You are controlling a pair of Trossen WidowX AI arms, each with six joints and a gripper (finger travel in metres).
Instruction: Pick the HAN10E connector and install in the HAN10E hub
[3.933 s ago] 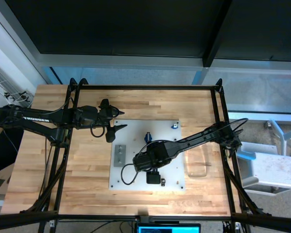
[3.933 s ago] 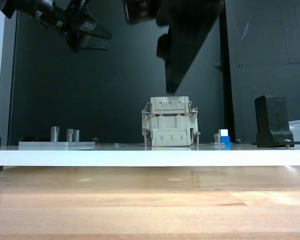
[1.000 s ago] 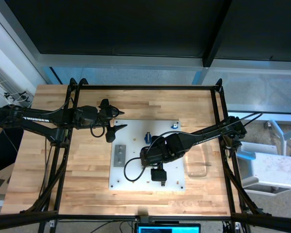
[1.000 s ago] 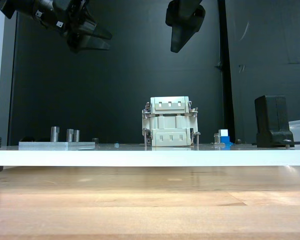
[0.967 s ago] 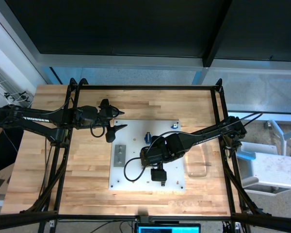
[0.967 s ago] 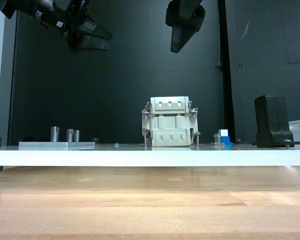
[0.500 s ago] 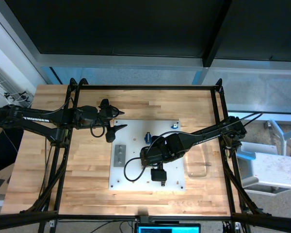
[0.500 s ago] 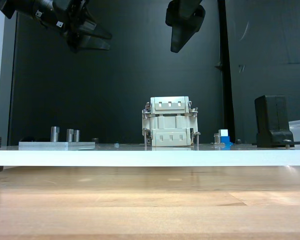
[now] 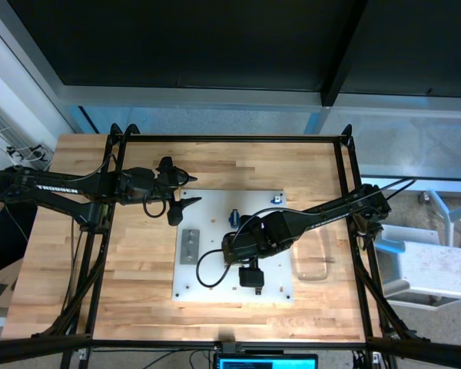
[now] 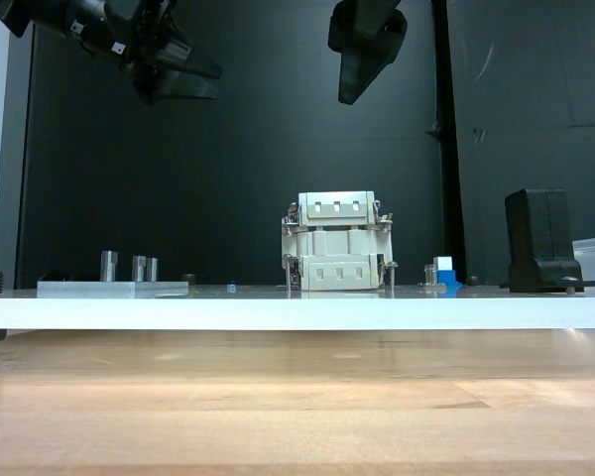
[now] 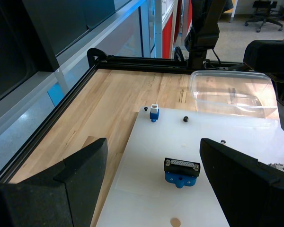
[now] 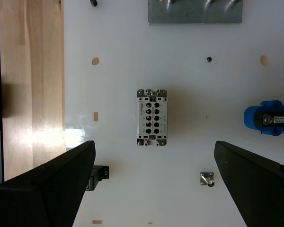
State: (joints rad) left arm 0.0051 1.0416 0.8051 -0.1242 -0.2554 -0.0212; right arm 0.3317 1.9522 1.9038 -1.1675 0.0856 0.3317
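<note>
Beige HAN10E connector (image 12: 152, 117) sits directly below right gripper (image 10: 349, 91), left gripper (image 10: 206, 83) well apart.

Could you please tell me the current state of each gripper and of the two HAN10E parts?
Left gripper: open, holding nothing, high over the far left corner of the board.
Right gripper: open, holding nothing, high above the connector.
Connector: seated upright in the hub, free of both grippers.
Hub: on the board, connector in it.
</note>
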